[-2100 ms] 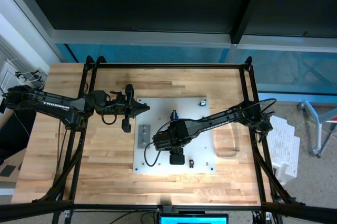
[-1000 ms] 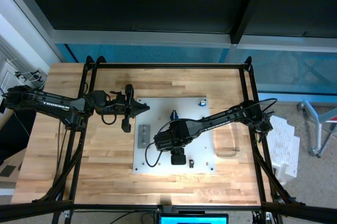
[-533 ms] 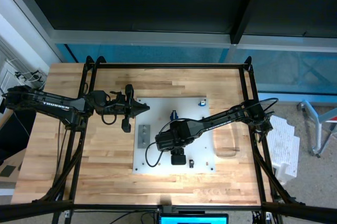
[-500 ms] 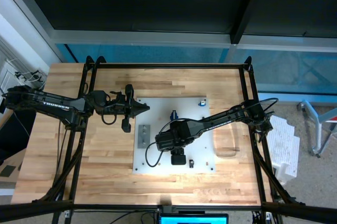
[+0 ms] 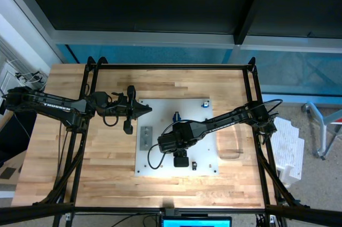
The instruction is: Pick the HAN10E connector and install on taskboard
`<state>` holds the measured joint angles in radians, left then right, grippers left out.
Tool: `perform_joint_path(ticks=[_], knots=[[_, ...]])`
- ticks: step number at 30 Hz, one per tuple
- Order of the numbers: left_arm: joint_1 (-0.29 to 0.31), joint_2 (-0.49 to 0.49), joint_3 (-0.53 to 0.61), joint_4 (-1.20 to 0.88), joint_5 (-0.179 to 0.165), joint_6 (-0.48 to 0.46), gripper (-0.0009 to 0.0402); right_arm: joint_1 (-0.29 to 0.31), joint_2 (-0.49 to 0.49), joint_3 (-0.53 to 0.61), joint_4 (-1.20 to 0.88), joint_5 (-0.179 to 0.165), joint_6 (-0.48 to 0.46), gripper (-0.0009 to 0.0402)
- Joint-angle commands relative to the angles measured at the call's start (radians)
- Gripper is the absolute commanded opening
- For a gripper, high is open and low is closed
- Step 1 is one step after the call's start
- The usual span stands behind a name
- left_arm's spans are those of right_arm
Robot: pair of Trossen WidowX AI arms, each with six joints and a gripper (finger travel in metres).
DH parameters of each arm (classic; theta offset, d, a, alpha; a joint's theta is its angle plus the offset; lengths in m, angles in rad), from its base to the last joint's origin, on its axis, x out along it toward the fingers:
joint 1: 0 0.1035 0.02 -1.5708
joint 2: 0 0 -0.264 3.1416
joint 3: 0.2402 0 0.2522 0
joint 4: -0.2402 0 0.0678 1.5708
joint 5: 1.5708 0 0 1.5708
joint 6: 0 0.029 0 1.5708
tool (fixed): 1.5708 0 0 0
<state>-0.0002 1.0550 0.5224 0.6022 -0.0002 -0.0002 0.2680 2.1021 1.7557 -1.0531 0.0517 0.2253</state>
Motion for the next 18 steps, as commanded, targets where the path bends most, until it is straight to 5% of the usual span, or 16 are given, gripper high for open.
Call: perform_joint_path(ticks=[1, 18], knots=[[0.000, 0.000, 0.000, 0.000, 0.000, 0.000, 0.0001, 0.001, -0.008, 0.002, -0.007, 0.000, 0.000, 0.0068], [0.000, 0.000, 0.000, 0.000, 0.000, 0.000, 0.0001, 0.002, -0.036, 0.002, -0.001, 0.000, 0.024, 0.0344]])
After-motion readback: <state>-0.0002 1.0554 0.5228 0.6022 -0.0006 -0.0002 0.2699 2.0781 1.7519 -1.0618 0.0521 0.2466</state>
